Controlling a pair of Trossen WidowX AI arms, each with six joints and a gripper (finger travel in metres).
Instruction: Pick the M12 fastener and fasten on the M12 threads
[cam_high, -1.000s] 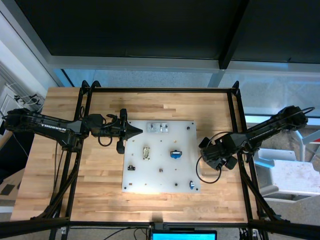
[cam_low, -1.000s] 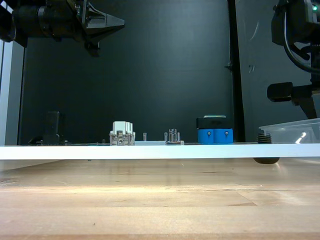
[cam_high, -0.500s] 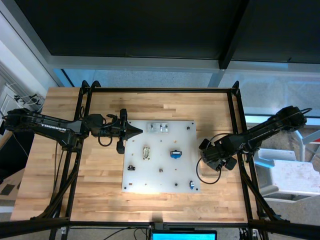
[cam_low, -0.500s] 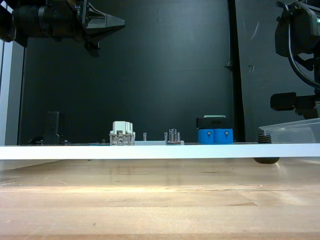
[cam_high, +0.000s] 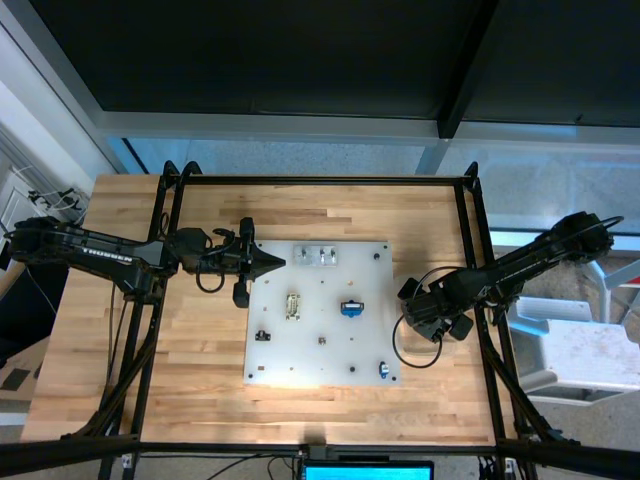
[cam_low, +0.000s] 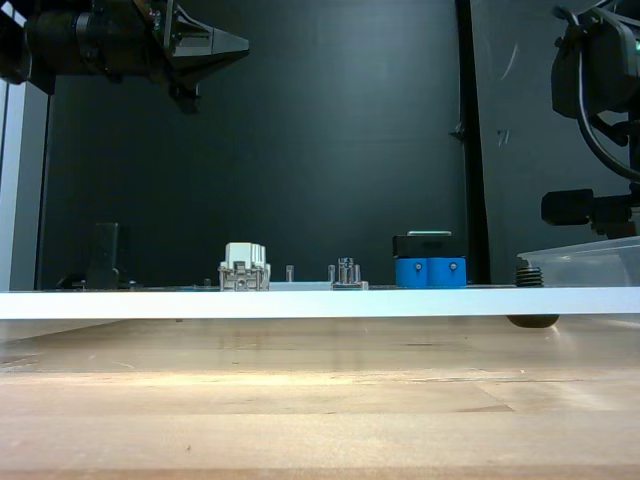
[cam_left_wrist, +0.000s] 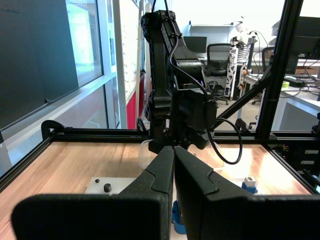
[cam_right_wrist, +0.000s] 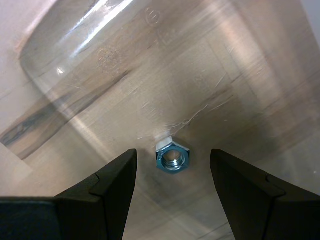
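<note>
**Pick step: right gripper poised over nut**

Wooden table (cam_high: 200, 400), white board (cam_high: 300, 345) at centre. Right gripper (cam_right_wrist: 172, 151) hangs over clear tray (cam_right_wrist: 75, 40), fingers apart either side of the M12 nut (cam_right_wrist: 172, 160), which lies flat inside. Stud (cam_low: 529, 274) bare, ribs showing. Left gripper (cam_high: 280, 263) closed, empty, at the board's far-left corner. Next move, by my reading: lower squarely, close on the nut's flats.

Right gripper (cam_right_wrist: 173, 150) hangs over the clear tray (cam_right_wrist: 225, 75), fingers spread. M12 nut (cam_right_wrist: 172, 160) lies flat between them, gap on each side, tray wall curving nearby. Left gripper (cam_high: 283, 263) is high over the board's (cam_high: 300, 355) left edge, left of centre in high view, fingers together. M12 stud (cam_low: 529, 274) is bare, free air above. The blue connector (cam_low: 430, 268) stands to its left in low view.
</note>
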